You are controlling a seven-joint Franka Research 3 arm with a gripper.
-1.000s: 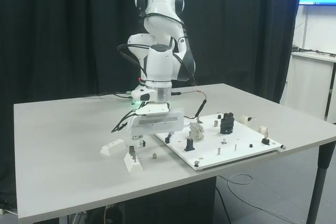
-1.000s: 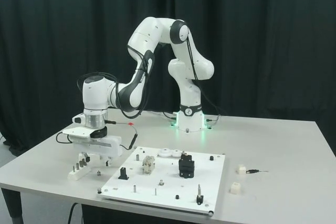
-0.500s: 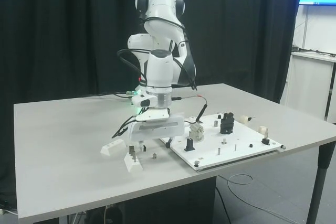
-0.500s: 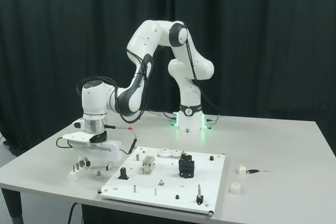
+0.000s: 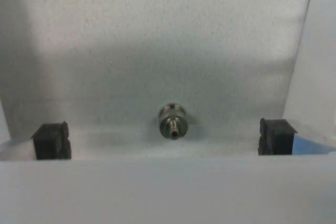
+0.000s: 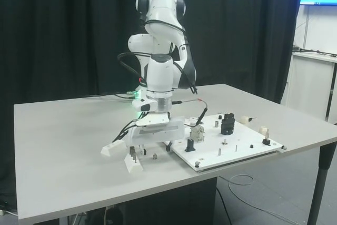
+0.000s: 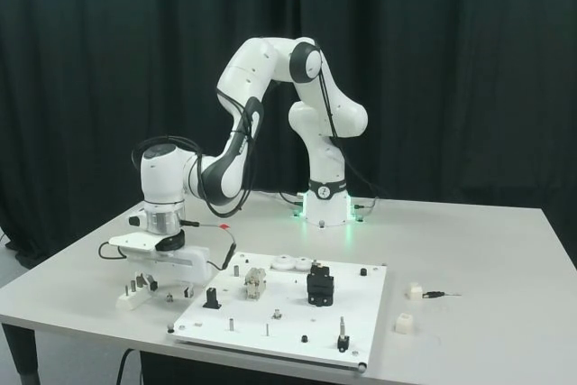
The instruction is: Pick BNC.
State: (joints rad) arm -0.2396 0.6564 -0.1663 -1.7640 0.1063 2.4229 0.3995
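Wrist view looks straight down on a small metal connector (image 5: 172,120) standing upright on the grey surface (image 5: 157,35), midway between the two black fingertips (image 5: 51,141) of the pincer (image 5: 164,139). The pincer is wide open and holds nothing; each fingertip stands well apart from the connector, one on either side of it. An edge of the white board (image 5: 315,66) shows beyond one fingertip.

From the first room view, the white arm (image 6: 158,40) rises from its base, folds over at the elbow and drops its last links vertically, so the wrist points straight down with the pincer (image 6: 152,148) low over the surface (image 6: 63,146), just beside the near corner of the white board (image 6: 226,154). The connector (image 6: 155,156) sits on the surface right below it, between the board and a white block (image 6: 132,163) carrying small pins.

The second room view shows the same pose: the forearm reaches out away from the base (image 7: 326,209), and the pincer (image 7: 160,275) hangs close above the surface beside the board (image 7: 288,317).
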